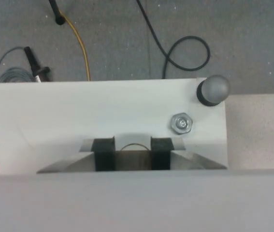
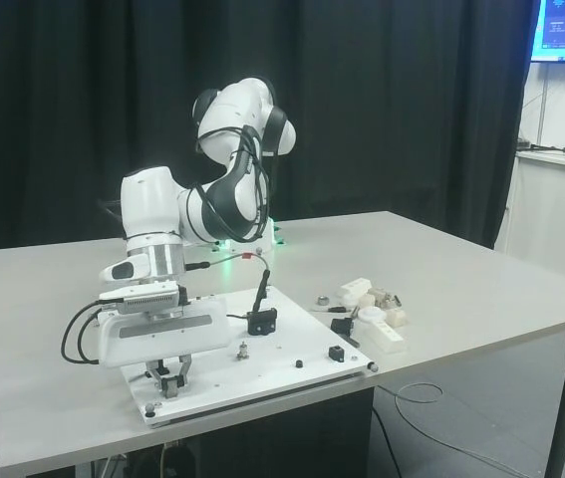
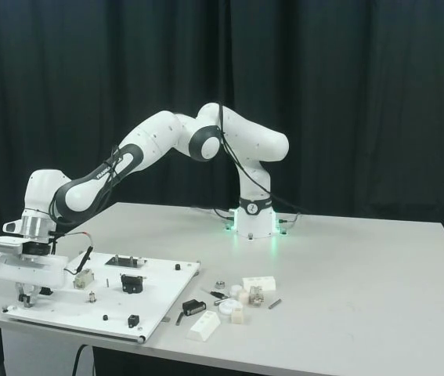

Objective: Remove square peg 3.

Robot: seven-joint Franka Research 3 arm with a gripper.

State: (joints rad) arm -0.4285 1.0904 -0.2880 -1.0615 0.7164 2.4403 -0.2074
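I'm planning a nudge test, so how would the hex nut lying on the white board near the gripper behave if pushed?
The hex nut lies flat on the white board, so it would probably slide rather than roll. It looks like bare metal on a smooth surface, so likely slippery. Being small, it is probably light and easily knocked off the nearby edge.

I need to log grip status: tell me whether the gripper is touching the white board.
Cannot tell. In the first room view the gripper sits right at the white board, but no view shows contact or gap plainly.

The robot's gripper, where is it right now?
The gripper hangs low over the near corner of the white board, at the table's front edge, far from the small white parts.
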